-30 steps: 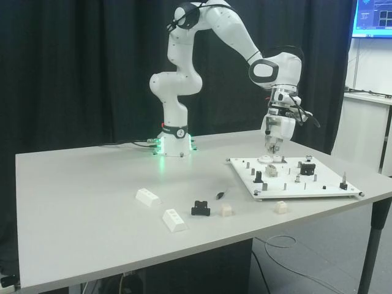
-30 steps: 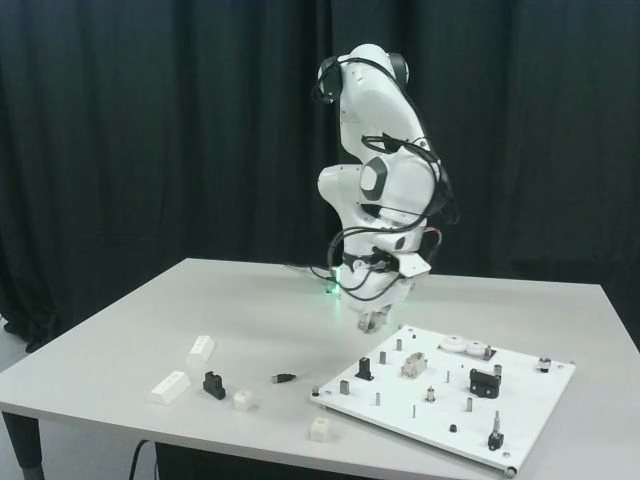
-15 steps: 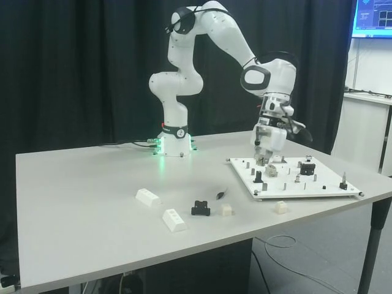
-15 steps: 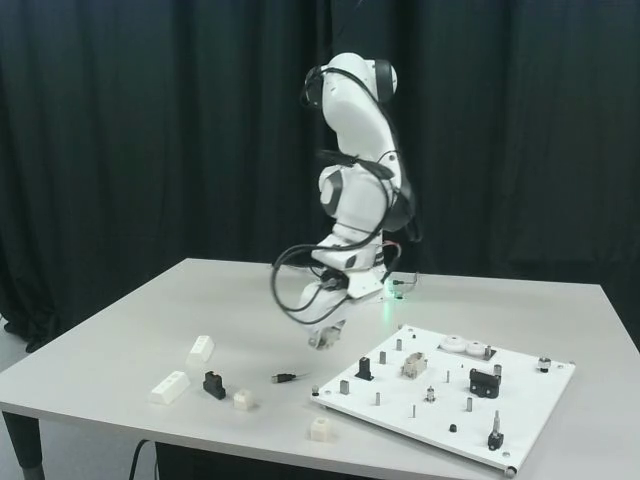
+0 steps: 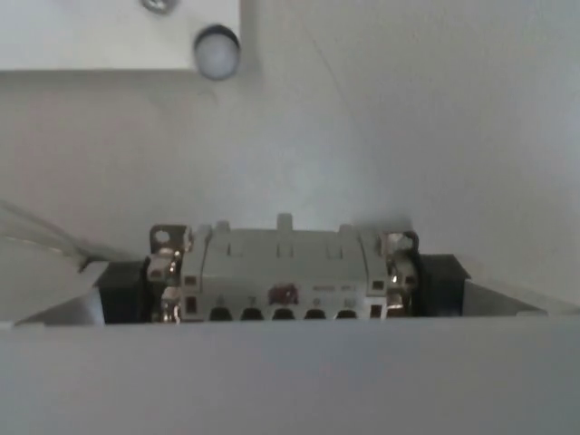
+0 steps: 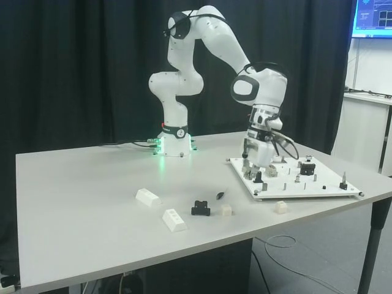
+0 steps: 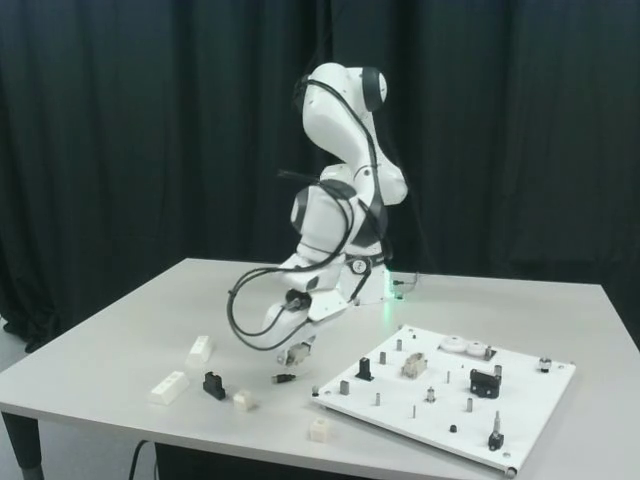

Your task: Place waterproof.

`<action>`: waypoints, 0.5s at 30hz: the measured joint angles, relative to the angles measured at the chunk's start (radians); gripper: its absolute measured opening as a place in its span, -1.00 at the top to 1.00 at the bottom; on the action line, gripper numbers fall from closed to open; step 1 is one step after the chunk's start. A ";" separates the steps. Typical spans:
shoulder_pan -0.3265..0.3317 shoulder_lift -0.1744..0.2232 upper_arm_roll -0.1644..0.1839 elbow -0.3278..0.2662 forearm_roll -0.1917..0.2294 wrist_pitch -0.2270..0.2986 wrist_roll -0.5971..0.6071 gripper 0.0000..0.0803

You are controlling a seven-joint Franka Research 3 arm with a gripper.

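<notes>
Here claw (image 7: 297, 354) grips connector (image 5: 283, 276) beside board's (image 7: 520, 415) edge.

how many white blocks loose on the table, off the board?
4: rear long block, front long block, first cube beside the black part, second cube just off the board's front edge. None seems hidden in either room view.

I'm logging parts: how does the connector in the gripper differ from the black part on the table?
The waterproof connector is grey and white; the black part is black. The connector is clamped in the gripper above the table; the black part lies on it, untouched. Both are off the white board.
</notes>
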 joint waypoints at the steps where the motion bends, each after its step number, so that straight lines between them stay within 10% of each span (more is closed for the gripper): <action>1: -0.003 0.007 -0.001 0.004 0.000 0.003 -0.003 -0.54; 15: -0.050 0.106 -0.004 0.049 0.002 0.063 -0.046 -0.54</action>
